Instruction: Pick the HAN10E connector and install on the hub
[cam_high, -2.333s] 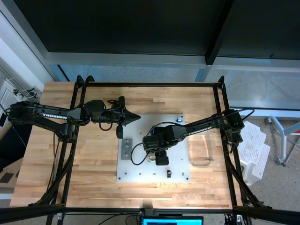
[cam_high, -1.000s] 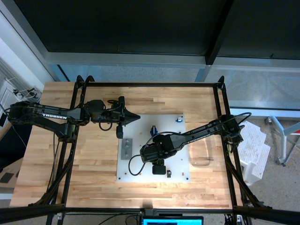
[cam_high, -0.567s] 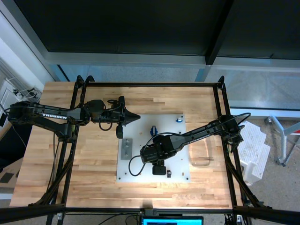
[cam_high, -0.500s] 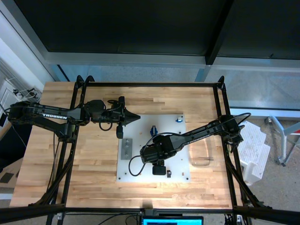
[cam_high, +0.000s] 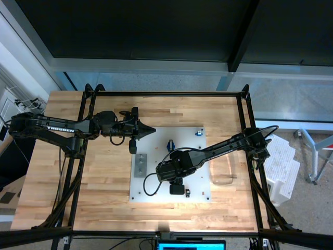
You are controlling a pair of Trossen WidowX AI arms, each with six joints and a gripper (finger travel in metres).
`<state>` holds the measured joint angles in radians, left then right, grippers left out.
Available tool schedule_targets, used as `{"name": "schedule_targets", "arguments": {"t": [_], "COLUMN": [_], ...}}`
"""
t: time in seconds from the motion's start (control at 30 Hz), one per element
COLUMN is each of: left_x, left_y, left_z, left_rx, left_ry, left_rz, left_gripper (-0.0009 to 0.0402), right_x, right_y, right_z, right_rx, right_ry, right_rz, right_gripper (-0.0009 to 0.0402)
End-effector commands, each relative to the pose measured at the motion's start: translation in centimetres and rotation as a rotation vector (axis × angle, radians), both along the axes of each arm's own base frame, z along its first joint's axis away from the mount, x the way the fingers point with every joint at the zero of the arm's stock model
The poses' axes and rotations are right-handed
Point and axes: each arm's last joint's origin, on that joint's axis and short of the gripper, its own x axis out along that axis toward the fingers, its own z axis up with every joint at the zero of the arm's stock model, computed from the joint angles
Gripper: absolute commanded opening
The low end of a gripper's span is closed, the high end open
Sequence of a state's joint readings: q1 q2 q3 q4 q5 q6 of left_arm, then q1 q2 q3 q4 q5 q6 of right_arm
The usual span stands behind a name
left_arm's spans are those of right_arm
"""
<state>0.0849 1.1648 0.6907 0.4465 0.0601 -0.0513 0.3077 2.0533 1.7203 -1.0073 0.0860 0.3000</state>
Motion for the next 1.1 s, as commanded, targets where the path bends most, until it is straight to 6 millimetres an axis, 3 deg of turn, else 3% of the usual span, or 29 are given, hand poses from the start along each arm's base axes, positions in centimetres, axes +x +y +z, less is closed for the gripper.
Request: {"name": "schedule_targets", "arguments": {"t": [0.03,0.27,0.9,1.1], "left_x": [0.0,0.0,0.0,0.0], "left_y": [0.0,0.0,0.0,0.0], "left_z": [0.0,0.0,0.0,0.0], "left_rx": [0.000,0.000,0.000,0.000], "left_ry": [0.000,0.000,0.000,0.000], "left_rz": [0.000,0.000,0.000,0.000], "left_gripper": [0.0000,0.0000,0.0000,0.0000], "right_x": [0.0,-0.3,-0.1,-0.1], "right_y": [0.0,-0.1,0.0,0.0], "right_z": [-0.6,-1.6,-1.4,-1.2], "right_rx": [0.007,0.007,0.035,0.037], "right_ry": [0.000,0.013,0.013,0.003], "right_rz": [0.003,-0.002,-0.007,-0.007], "right_gripper": [0.0046,0.0046,0.0048,0.0103]}}
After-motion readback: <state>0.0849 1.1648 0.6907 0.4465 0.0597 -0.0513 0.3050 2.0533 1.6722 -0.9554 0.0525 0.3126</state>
